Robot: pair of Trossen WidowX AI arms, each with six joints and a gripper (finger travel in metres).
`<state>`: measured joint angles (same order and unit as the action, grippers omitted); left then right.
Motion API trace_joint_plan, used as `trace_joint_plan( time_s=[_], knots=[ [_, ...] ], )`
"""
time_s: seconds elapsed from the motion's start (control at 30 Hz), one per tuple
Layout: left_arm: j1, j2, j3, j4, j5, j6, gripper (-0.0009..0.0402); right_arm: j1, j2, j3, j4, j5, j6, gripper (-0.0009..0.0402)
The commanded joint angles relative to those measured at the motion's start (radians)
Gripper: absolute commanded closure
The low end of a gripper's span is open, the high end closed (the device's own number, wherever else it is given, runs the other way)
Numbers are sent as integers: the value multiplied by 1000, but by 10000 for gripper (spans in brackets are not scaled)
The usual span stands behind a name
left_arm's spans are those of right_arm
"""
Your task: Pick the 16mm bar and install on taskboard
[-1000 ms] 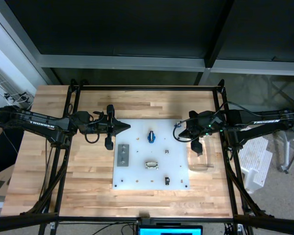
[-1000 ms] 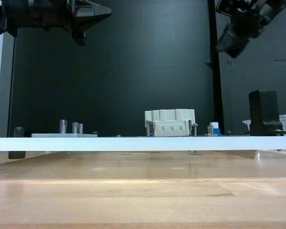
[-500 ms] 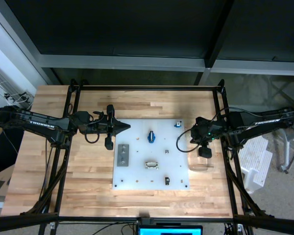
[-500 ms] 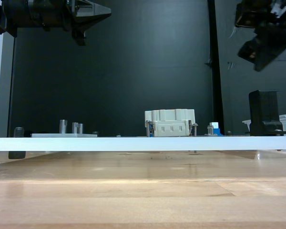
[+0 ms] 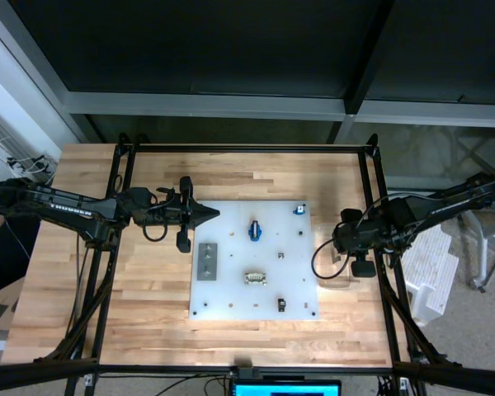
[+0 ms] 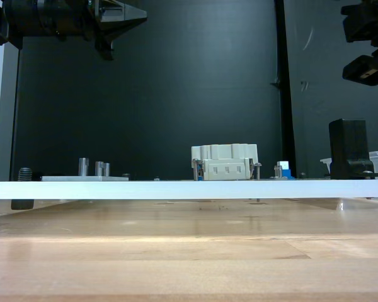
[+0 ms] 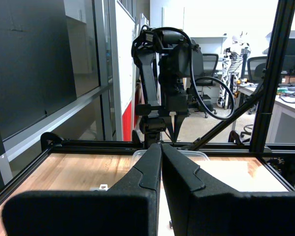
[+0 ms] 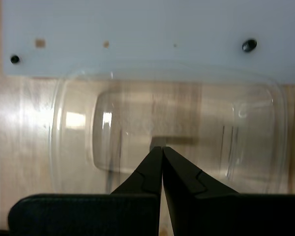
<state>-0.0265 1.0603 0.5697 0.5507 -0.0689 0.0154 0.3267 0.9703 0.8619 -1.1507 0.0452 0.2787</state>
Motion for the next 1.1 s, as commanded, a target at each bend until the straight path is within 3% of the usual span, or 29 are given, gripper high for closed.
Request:
trace_joint_plan(
  time_s=[0.03, 0.43, 0.6, 0.87, 1.1],
  knots=[
    [0, 0, 0, 0, 0, 0, 393, 23, 11, -3, -27, 16, 15, 393],
    [0, 0, 0, 0, 0, 0, 393, 34, 89, -6, -37, 14, 61, 389],
    [0, 0, 0, 0, 0, 0, 393, 49, 117, -24, -32, 18, 85, 345],
    [0, 0, 0, 0, 0, 0, 393, 65, 120, -37, -30, 119, 105, 262],
    [0, 0, 0, 0, 0, 0, 393, 78, 132, -37, -30, 121, 109, 227]
  ],
)
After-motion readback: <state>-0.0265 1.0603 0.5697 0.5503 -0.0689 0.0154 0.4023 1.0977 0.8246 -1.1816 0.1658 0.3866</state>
